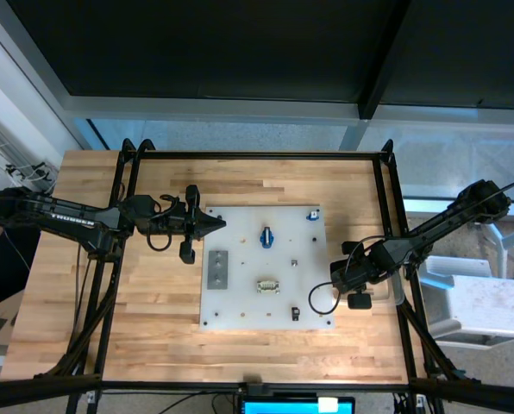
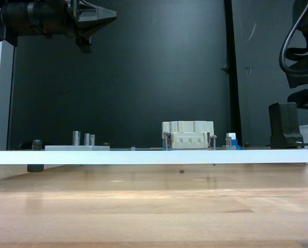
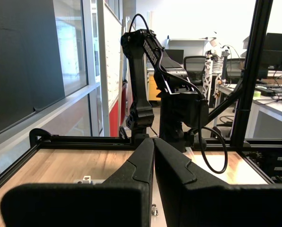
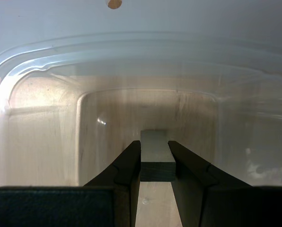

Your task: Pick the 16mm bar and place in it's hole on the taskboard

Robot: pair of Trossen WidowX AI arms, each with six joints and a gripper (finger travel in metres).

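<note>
A grey bar sits between the fingers of my right gripper, which is shut on it just above the floor of a clear plastic tray. I cannot tell whether the bar rests on that floor. From above, the right gripper hangs just off the right edge of the white taskboard. My left gripper hovers over the board's left edge, high above it, pointing right. Its fingers are shut with nothing between them. It also shows in the low view as the left gripper.
A grey block on the board carries short metal pegs. The board also holds a beige connector, a blue part and a black fixture near the front right. A black frame rings the table.
</note>
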